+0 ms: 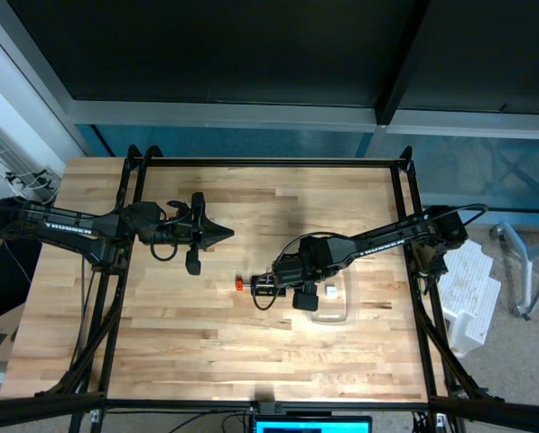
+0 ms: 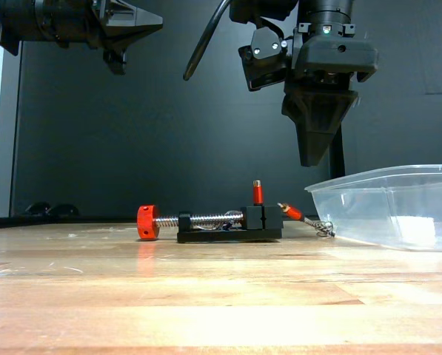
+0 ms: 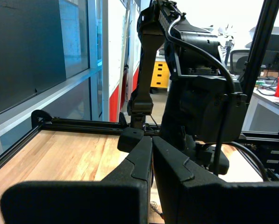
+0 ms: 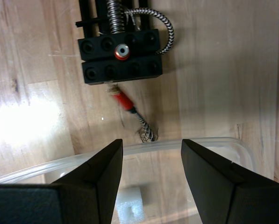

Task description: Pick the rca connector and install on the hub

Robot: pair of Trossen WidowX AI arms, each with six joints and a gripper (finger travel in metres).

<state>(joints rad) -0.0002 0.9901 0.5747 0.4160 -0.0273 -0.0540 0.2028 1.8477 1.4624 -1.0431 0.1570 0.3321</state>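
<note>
The hub (image 2: pixel 232 225) is a small black block on the table with a red knob (image 2: pixel 147 222) at its left end and a red post standing on top; it also shows as the hub (image 1: pixel 262 285) and the hub (image 4: pixel 120 56). The rca connector (image 4: pixel 124 100), a tiny red-sleeved plug with a silvery braided tail, lies on the wood beside the hub, between it and the tray; the low view shows the rca connector (image 2: pixel 291 212). My right gripper (image 4: pixel 151 154) hangs open and empty above it, pointing down (image 2: pixel 315 159). My left gripper (image 1: pixel 222 233) is shut, held high at the left.
A clear plastic tray (image 2: pixel 383 188) stands right of the hub, its rim (image 4: pixel 176 142) under my right fingers, with a small white cube (image 4: pixel 130 210) inside. A braided cable loops off the hub's far side. A black frame runs around the table edges.
</note>
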